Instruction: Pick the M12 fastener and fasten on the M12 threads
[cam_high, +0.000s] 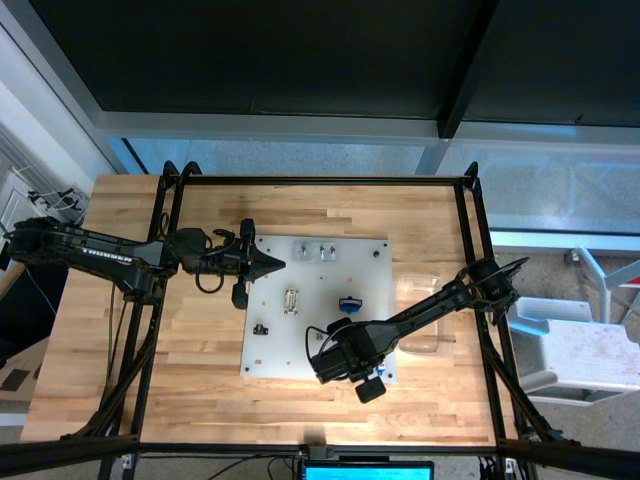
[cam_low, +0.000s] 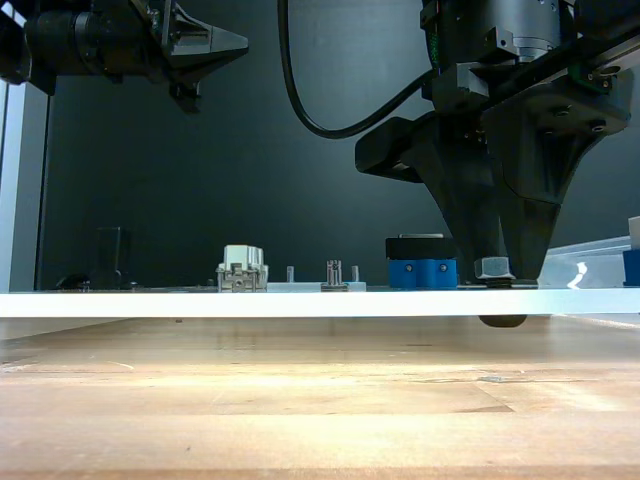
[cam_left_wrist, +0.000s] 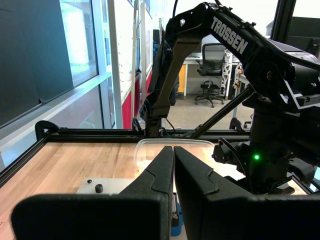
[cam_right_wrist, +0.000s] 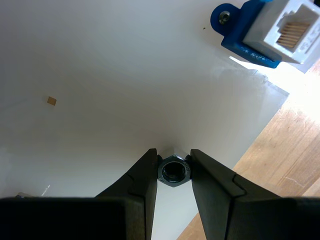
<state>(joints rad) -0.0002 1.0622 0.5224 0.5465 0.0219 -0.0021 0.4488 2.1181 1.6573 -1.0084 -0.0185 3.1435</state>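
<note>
**Item: nut** (cam_right_wrist: 174, 171) — small silver hex with a dark bore.

**Location:** Pinched in the right claw (cam_low: 497, 270), low over the white board (cam_high: 300, 340) near its near right edge. A blue connector (cam_right_wrist: 260, 30) sits nearby. The low view puts the nut just above the board's surface. The stud is hidden under the nut and fingers, so you cannot tell whether the nut is started on it or only hanging over it.

**Right claw:** Closed to the nut's width, with one fingertip against each of two opposite sides and the bore facing up. It holds nothing else.

**Left claw** (cam_high: 272, 264)**:** The fingers are brought together with nothing between them. It is raised over the board's far left edge, well apart from the work.

**Handling, as judged:**
- Weight: very light, so you will feel almost no load.
- Stiffness: hard and rigid, so a firm squeeze will not harm it.
- Surface: smooth metal, likely slippery against the fingers. It could squirt out or tip if the pinch is off-centre.
- Size: much smaller than the fingers, so only the very tips can hold it.

**Where to hold:** Grip across two opposite flats, as now. Avoid the corners — it would roll there. Keep the bore level, because a tilted nut will probably cross-thread or skate off onto the worktop (cam_high: 150, 380).
</note>
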